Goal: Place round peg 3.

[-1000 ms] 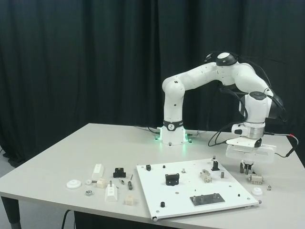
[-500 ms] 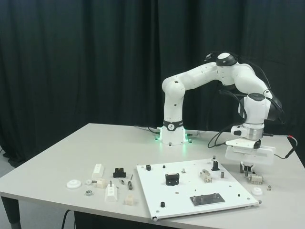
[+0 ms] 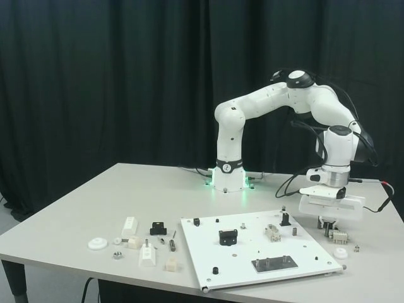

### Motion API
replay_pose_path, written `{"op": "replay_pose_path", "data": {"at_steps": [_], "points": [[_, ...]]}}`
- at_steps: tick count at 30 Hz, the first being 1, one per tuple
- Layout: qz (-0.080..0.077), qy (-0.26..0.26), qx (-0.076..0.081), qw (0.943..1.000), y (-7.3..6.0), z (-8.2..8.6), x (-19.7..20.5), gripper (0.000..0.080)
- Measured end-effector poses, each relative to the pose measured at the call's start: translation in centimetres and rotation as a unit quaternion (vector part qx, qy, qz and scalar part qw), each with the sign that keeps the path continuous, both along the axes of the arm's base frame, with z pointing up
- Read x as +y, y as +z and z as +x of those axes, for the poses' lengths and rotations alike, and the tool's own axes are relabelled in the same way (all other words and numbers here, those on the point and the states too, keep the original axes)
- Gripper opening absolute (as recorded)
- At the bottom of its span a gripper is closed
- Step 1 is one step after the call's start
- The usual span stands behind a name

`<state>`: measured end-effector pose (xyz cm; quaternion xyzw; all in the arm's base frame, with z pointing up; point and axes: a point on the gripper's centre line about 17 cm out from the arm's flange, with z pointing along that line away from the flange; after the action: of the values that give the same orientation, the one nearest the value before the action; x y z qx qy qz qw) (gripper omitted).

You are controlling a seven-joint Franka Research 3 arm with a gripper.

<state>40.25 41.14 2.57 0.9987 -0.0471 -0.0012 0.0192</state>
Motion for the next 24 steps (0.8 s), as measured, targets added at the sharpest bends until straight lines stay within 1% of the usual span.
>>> {"op": "replay_pose_path", "data": {"at_steps": [6, 7, 8, 9, 14, 15, 23, 24], "points": [[-0.001, 0.001, 0.000, 1.0000, -0.1, -0.1, 0.0, 0.0104], [-0.001, 0.001, 0.000, 1.0000, -0.1, -0.1, 0.0, 0.0281], [-0.001, 0.001, 0.000, 1.0000, -0.1, -0.1, 0.0, 0.0281], [-0.001, 0.001, 0.000, 1.0000, -0.1, -0.1, 0.0, 0.0593], [0.001, 0.002, -0.001, 1.0000, 0.1, -0.2, 0.2, 0.0593], [0.002, 0.002, -0.002, 1.0000, 0.2, -0.1, 0.3, 0.0746], [0.008, 0.003, -0.012, 0.9999, 2.0, 0.4, 0.7, 0.0746], [0.008, 0.002, -0.012, 0.9999, 2.2, 0.4, 0.7, 0.0797]]}}
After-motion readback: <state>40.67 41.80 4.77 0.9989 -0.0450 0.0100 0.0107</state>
